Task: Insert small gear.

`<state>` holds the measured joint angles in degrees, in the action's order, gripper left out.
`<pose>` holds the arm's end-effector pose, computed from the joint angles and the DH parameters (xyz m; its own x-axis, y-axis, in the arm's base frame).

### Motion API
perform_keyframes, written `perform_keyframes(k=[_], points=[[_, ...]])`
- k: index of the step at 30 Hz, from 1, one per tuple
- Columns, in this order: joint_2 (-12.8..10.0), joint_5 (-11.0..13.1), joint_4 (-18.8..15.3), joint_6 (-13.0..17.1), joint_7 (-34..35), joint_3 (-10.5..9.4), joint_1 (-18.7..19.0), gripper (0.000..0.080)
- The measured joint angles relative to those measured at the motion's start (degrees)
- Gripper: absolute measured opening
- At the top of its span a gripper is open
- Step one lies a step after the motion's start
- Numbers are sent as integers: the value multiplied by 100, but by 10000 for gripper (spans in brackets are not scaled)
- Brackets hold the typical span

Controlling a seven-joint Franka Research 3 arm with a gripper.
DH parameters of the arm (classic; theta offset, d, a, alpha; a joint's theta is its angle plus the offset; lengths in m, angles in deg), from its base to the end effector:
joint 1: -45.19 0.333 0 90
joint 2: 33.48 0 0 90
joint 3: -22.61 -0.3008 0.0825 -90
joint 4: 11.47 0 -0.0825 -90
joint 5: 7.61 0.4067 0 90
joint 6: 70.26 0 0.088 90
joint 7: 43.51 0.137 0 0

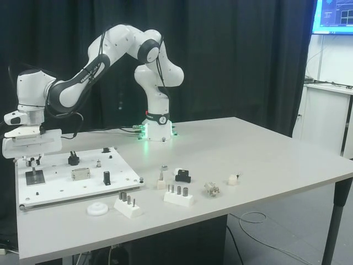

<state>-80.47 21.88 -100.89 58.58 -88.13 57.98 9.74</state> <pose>0.3007 -0.6458 0.1735 0.8162 -0.5777 0.0128 -0.5775 -0.8146 0.0544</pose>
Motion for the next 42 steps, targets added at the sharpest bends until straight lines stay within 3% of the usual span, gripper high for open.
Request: perform_keyframes(k=[42], points=[[-52,179,30,-15,-241,-3,-66,201]])
